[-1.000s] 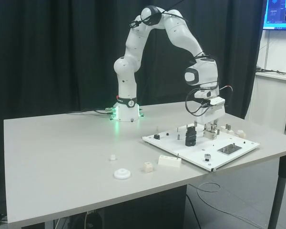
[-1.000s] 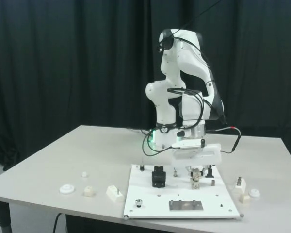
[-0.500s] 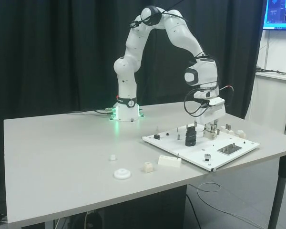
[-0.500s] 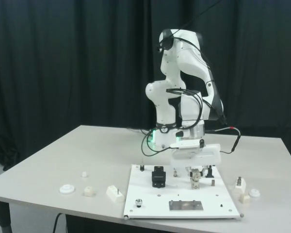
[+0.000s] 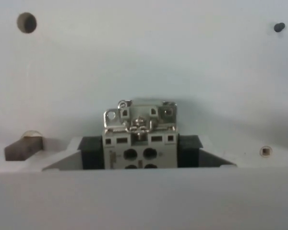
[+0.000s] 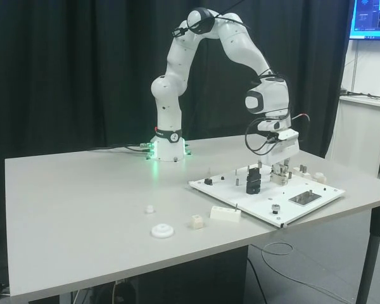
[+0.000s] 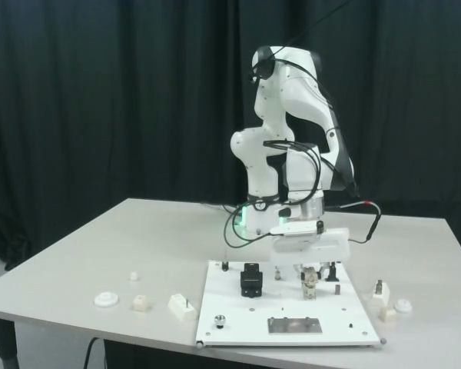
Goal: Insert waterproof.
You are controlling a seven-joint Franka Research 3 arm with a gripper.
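Observation:
The waterproof connector (image 5: 139,136), a pale block with a metal latch and round sockets, stands upright on the white board (image 6: 266,204). In the room views the connector (image 6: 280,172) (image 7: 310,284) sits near the board's far side. My gripper (image 5: 140,143) hangs directly above it (image 6: 278,155) (image 7: 310,269). Black fingertips (image 5: 91,144) flank the connector's two sides, open and slightly apart from it. A grey part of the hand hides the connector's lower end in the wrist view.
A black connector block (image 6: 252,180) and thin pegs stand on the board, with a metal plate (image 6: 304,198) near its front. Loose white parts (image 6: 225,213) (image 6: 161,231) lie on the grey table (image 6: 82,209). Small pieces (image 6: 318,178) sit beyond the board.
The gripper has risen slightly above the connector. The connector has stayed in place on the board.

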